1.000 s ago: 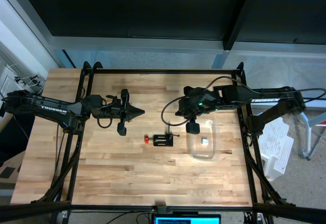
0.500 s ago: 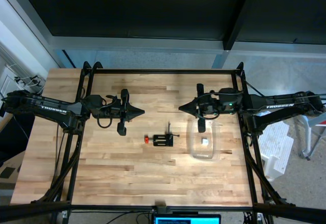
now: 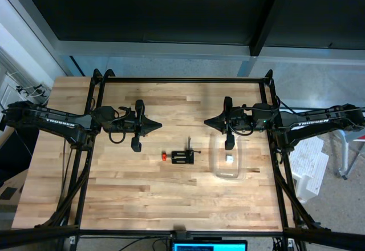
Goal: Pick the USB-C connector and install on taskboard
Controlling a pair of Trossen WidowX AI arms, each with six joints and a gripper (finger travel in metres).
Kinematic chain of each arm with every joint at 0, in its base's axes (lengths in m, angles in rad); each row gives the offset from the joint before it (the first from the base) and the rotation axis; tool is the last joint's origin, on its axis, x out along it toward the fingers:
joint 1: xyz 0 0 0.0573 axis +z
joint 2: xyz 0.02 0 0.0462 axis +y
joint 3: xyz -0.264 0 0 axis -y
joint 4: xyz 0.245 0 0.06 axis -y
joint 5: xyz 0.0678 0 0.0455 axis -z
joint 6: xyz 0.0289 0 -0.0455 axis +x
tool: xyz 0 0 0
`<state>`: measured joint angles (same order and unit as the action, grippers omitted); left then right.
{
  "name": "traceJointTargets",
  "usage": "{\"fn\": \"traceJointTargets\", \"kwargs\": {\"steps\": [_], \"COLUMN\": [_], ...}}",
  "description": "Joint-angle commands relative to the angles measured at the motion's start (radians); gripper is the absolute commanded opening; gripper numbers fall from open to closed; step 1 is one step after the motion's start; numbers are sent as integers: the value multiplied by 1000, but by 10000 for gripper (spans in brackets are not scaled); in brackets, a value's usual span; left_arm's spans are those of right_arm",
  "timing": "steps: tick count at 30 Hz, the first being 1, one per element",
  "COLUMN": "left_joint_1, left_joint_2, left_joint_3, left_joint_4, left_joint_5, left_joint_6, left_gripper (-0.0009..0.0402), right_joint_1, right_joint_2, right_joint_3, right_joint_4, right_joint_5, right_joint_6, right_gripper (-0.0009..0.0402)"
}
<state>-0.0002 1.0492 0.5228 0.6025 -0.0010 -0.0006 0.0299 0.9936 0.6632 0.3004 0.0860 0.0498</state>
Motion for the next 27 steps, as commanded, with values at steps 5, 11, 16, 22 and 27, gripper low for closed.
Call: {"fn": "traceJointTargets", "kwargs": {"steps": [5,11,16,22,27], "left_joint_1": [0,0,0,0,0], "left_joint_2": [0,0,0,0,0], "left_joint_3": [0,0,0,0,0], "left_joint_4": [0,0,0,0,0], "left_joint_5": [0,0,0,0,0], "left_joint_6": [0,0,0,0,0], "left_gripper": [0,0,0,0,0], "right_joint_1": [1,1,1,1,0], "right_joint_2": [1,1,1,1,1], "right_joint_3": [-37,-107,-103,-84,-85], "right_joint_4": [20,129,123,123,112], "right_joint_5": [-8,-8,-9,-29,-29], "right_joint_6": [3,13,14,17,21], "right_gripper": [0,0,0,0,0]}}
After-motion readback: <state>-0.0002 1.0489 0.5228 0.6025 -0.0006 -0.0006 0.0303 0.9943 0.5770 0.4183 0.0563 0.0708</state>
